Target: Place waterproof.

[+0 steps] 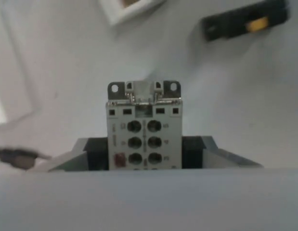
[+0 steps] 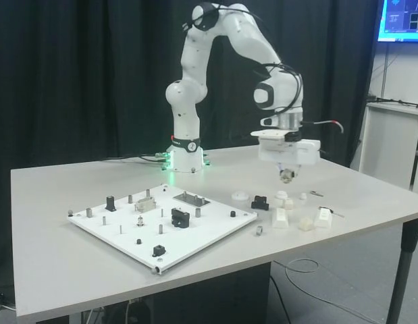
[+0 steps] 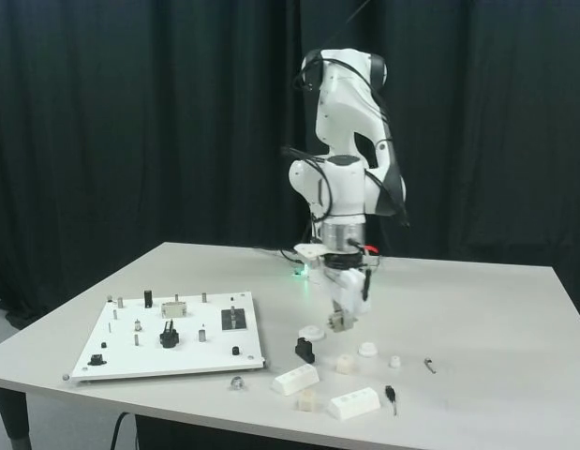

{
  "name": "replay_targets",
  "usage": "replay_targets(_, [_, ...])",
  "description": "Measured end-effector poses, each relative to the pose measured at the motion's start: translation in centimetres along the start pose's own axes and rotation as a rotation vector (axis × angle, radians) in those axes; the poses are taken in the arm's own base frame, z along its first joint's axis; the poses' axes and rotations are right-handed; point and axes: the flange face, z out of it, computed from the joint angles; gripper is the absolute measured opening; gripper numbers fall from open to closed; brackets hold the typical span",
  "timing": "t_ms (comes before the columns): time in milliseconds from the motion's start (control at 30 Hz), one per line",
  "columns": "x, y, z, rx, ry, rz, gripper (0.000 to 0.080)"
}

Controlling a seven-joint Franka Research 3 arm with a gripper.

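Lying nearest in the second room view, two long white blocks (image 3: 295, 380) rest on the smooth grey table (image 3: 477, 309) beside the flat white board (image 3: 177, 361). Above them the gripper (image 3: 338, 321) clasps a boxy connector (image 1: 144, 127); only the wrist view reveals its six round sockets and metal mounting ears. Behind hangs a black curtain (image 3: 130, 112).

in our wrist view the connector block (image 1: 144, 127) is cut off below by the gripper body; a white tray (image 1: 129, 9) runs off the edge. loose parts (image 2: 290, 212) stay too small to name.
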Motion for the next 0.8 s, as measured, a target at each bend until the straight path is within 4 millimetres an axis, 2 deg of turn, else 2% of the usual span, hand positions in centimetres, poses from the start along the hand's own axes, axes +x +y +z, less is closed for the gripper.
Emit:
replay_targets(400, [-6.0,-0.6,2.1,0.038,0.005,-0.012,0.0311])
replay_targets(800, [-9.6,-2.1,4.6,0.024,0.042,-0.046,0.0311])
